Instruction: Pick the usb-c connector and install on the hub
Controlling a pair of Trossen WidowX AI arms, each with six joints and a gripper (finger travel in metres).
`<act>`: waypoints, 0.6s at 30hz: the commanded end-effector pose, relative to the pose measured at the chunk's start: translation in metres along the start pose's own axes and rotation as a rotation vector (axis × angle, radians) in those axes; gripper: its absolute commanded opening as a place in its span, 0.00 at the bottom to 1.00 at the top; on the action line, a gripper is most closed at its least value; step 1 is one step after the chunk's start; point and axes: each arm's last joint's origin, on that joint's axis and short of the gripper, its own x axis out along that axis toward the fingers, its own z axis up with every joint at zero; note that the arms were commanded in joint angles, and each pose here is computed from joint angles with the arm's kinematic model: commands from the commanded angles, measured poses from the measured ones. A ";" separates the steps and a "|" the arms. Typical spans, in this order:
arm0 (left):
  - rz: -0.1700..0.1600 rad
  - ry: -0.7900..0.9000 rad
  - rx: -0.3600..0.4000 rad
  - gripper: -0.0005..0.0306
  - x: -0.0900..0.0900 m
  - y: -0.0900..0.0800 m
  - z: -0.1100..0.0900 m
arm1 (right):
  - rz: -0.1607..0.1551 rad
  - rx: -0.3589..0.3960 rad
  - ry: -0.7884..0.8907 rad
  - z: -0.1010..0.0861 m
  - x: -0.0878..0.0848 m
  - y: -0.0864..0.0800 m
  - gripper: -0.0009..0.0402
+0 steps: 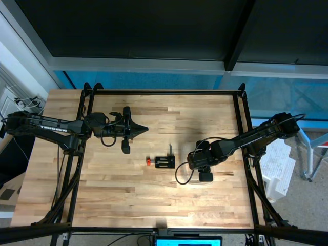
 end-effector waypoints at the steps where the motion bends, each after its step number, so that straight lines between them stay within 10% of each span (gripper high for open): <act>1: 0.000 0.000 0.000 0.02 0.000 0.000 0.000 | 0.000 -0.001 -0.001 -0.001 0.002 0.000 0.34; 18: 0.000 -0.001 0.000 0.02 0.000 0.000 0.000 | 0.004 0.001 -0.018 -0.003 0.007 0.000 0.17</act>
